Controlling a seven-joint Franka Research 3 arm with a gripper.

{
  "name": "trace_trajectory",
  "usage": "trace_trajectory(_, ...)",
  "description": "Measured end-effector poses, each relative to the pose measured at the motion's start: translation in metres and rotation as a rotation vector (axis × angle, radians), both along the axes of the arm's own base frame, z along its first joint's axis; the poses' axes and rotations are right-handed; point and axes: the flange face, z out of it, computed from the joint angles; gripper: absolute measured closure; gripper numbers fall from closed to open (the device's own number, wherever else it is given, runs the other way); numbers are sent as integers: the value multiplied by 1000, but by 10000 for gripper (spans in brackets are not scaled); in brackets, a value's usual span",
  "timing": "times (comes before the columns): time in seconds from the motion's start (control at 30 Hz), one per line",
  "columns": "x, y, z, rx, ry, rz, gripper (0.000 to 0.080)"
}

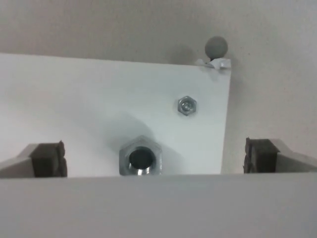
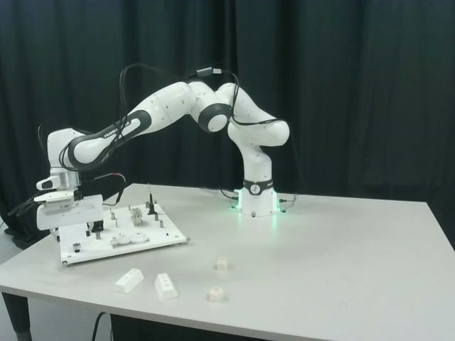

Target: Remove bolt 4.

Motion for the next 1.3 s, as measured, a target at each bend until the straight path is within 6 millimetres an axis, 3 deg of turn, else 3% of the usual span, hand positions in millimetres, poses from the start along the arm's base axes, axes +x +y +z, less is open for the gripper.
trace_trajectory(0.5, 4, -1, 17, 10, -5, -55, 3)
trace_trajectory(1.3, 16, 0, 34, 42, 6, -355, 3)
